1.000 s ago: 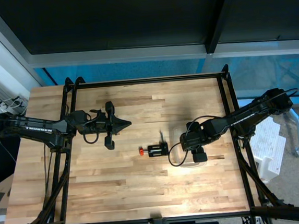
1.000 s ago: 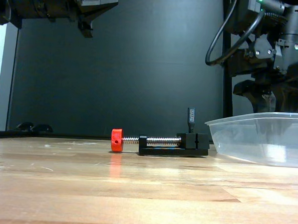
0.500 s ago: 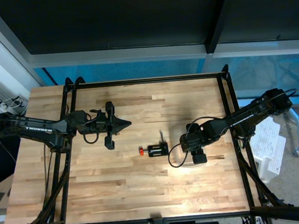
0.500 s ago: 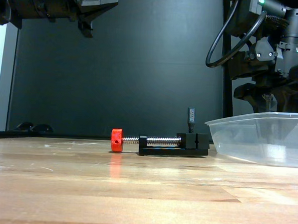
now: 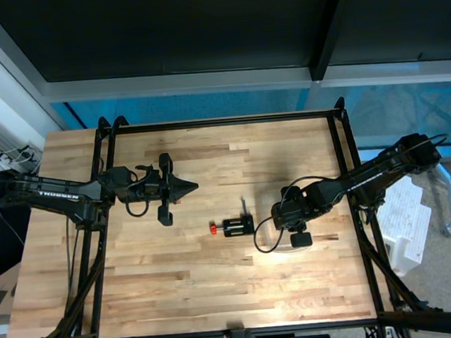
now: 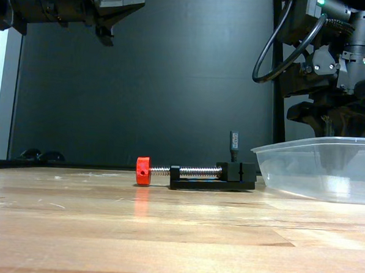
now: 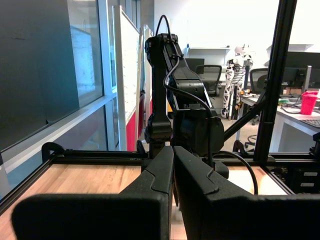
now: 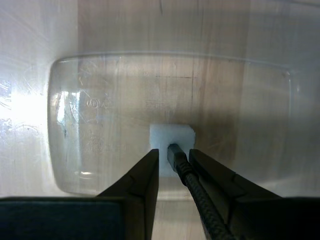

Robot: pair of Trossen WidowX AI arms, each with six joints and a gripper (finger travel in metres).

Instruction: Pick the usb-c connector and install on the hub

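Right gripper (image 8: 174,156) low in clear tray (image 8: 65,100), fingers apart astride usb-c connector (image 8: 173,149) on white block (image 8: 172,132), left gripper (image 7: 173,150) pressed together, raised, hub (image 5: 235,227) beside tray.

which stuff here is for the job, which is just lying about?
Job: usb-c connector in the clear tray, between open fingers of the right gripper; hub, mid-table.
Other: that tray; white block in it; left gripper, shut, parked high left.
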